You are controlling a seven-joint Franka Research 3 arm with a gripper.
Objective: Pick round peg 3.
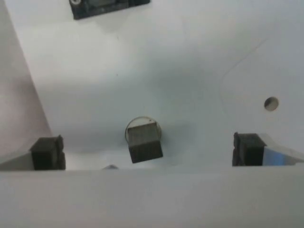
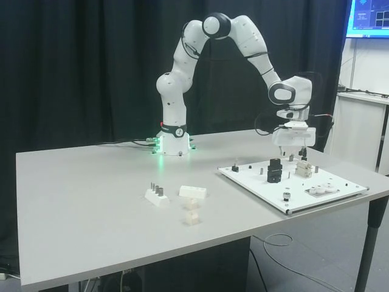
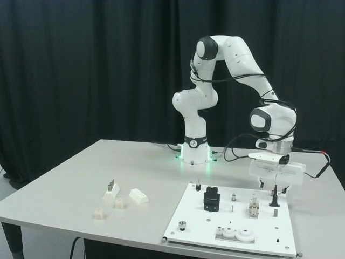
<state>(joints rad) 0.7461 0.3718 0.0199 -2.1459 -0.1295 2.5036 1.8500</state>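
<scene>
- My hand [image 1: 147,152] is spread wide with nothing in it. In the wrist view the two black fingertips [image 1: 47,153] sit far apart, and both are clear of anything.
- The peg [image 1: 144,139] I'm after stands upright on the white board [image 1: 199,71], pretty much centred between my fingertips and just below them. It has a round pale base with a darker squarish top. From the second room view my hand [image 3: 275,190] hangs a bit above the board [image 3: 183,208].
- So I'd say the lineup is mostly done, and what's left is dropping straight down and closing.
- Tips for myself: come down vertically with no sideways drift, since the peg is small and would probably tip or get knocked if one finger reached it first.
- Go low enough that the pads grab the body of the peg rather than just nipping the very top, but stop before the tips hit the board.
- Close slowly and evenly, then lift straight up so it doesn't bind in its seat.
- There's a black block [image 1: 109,7] further out from my hand and a little hole [image 1: 271,103] off to one side. Both are well apart from the peg, so there's no crowding.
- The other bits out on the desk [image 2: 91,182] are far away.
</scene>
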